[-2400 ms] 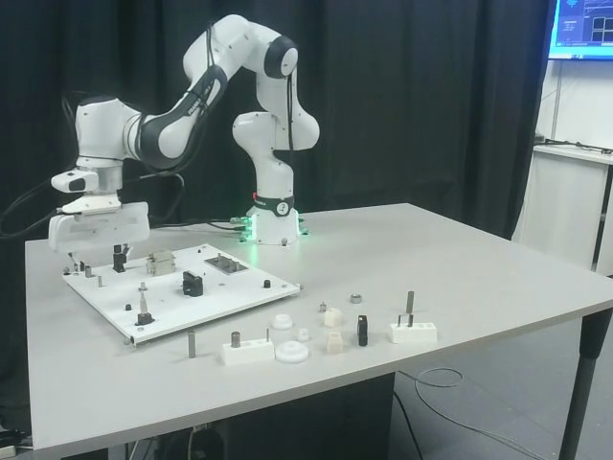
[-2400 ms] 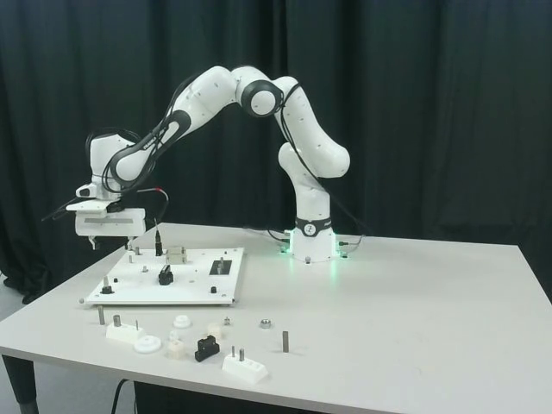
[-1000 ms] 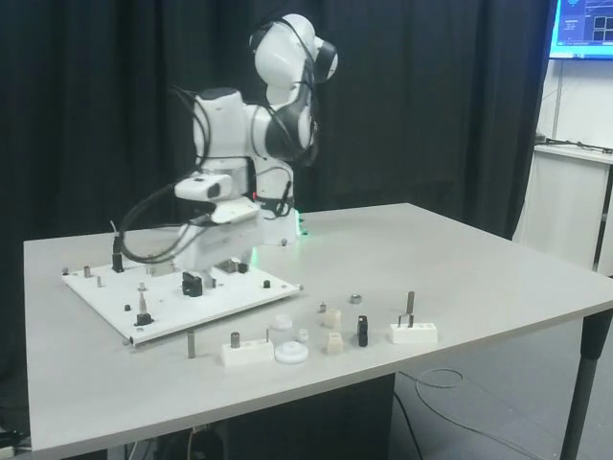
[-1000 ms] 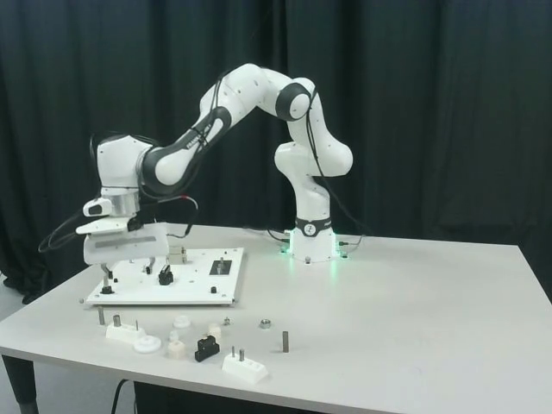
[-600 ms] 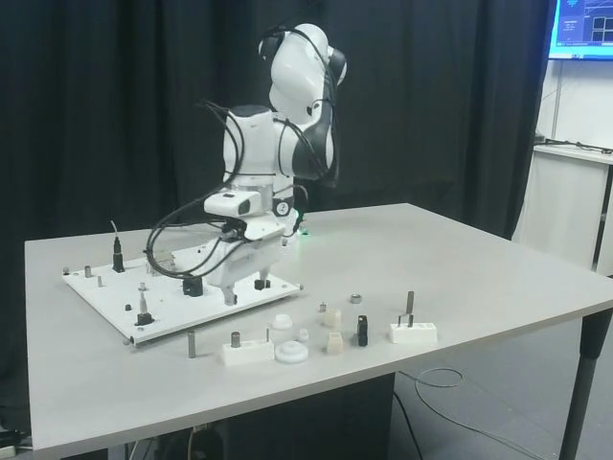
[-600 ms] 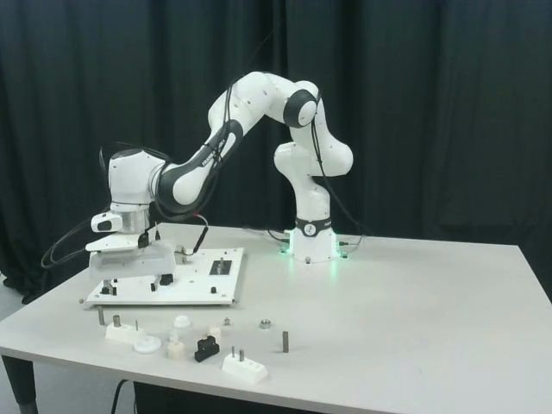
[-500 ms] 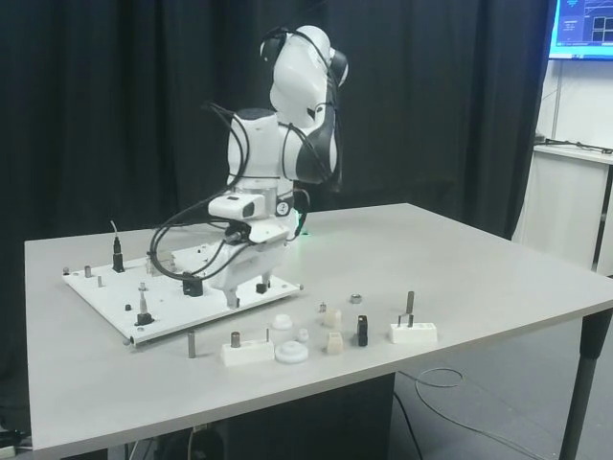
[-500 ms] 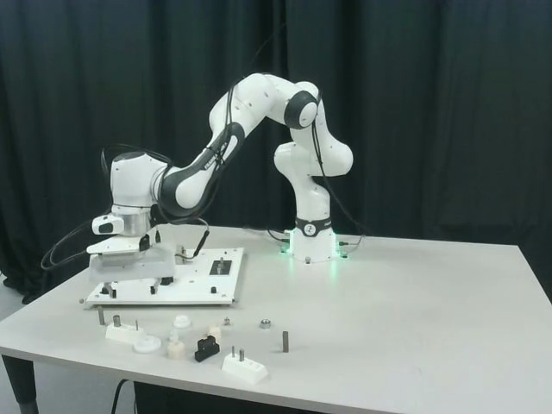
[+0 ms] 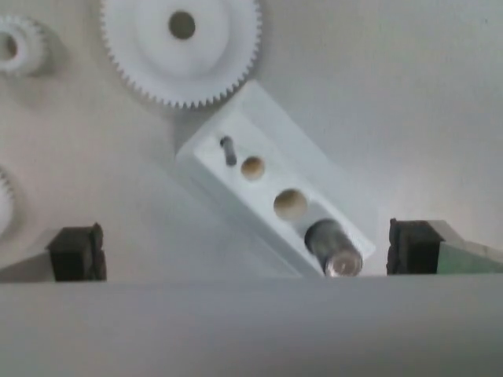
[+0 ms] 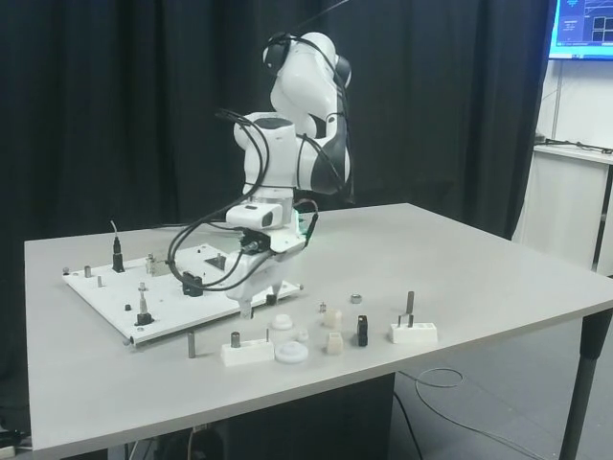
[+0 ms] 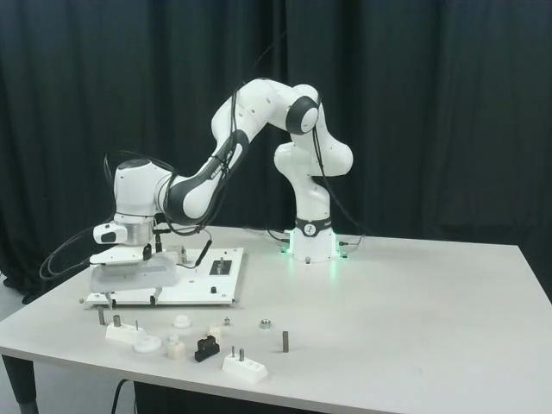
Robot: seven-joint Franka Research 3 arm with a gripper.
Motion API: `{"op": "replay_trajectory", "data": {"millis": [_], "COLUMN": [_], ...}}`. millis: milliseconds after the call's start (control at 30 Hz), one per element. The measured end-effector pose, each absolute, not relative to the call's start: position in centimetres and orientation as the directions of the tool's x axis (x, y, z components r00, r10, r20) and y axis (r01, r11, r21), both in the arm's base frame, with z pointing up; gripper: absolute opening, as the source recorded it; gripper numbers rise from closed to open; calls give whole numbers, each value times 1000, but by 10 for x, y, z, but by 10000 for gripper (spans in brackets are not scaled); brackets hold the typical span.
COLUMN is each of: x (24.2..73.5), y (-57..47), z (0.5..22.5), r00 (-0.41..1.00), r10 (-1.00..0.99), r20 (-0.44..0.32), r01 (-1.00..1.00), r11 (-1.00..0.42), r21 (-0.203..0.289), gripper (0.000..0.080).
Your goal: Pick round peg 1.
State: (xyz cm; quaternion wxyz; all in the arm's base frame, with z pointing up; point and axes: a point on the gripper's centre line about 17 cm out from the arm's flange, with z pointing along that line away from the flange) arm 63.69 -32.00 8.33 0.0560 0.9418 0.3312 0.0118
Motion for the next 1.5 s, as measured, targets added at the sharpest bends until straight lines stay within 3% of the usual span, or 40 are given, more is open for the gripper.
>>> {"op": "replay_trajectory", "data": {"millis": [1300, 1333, 1467, 1500], "x": [651, 651, 651, 651], "y": [-323, -323, -323, -323], "z": [43, 43, 42, 42], "r00": [796, 798, 798, 798], "r10": [604, 603, 602, 602], "r20": [-22, -22, -22, -22], "r01": [603, 602, 601, 601], "r11": [-792, -793, -794, -794], "r21": [94, 94, 94, 94], "gripper": [800, 694, 694, 508]}}
